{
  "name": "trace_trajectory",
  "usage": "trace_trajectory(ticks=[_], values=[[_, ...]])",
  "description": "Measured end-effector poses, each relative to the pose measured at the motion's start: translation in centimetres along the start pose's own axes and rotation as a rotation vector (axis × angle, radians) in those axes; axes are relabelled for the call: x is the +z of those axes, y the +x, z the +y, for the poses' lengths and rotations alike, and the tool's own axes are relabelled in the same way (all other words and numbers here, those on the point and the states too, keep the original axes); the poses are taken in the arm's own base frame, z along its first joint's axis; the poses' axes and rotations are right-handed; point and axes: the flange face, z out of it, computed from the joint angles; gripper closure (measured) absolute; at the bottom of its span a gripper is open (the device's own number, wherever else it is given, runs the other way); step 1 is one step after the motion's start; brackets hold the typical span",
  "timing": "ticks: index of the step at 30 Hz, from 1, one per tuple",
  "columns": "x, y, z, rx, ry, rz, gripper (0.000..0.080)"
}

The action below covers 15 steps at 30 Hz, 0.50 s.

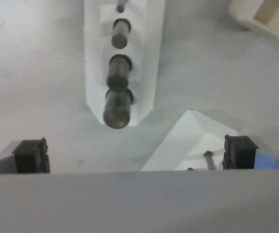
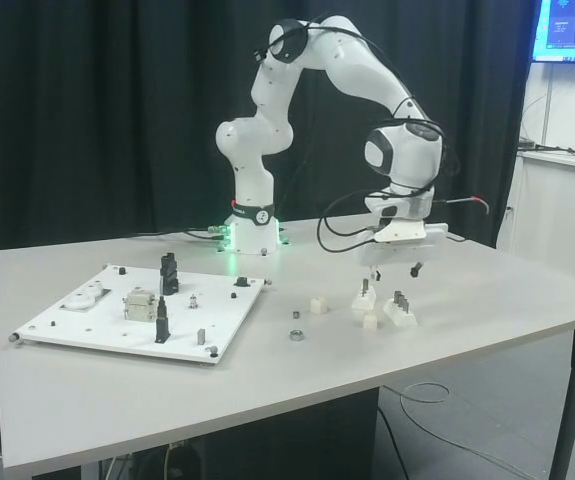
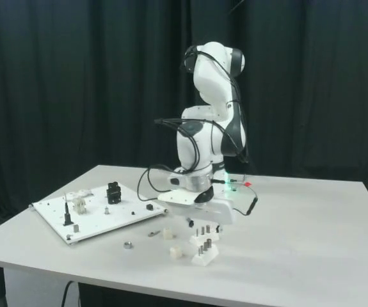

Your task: Pick round peg 4.

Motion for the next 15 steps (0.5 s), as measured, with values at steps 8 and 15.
trace_trajectory(ticks=[8,15], values=[[1.2,-1.3,-0.2,-0.006,0.007,0.015,0.0003],[1.9,-1.3,-0.1,-0.006,0.017,0.028,0.0003]])
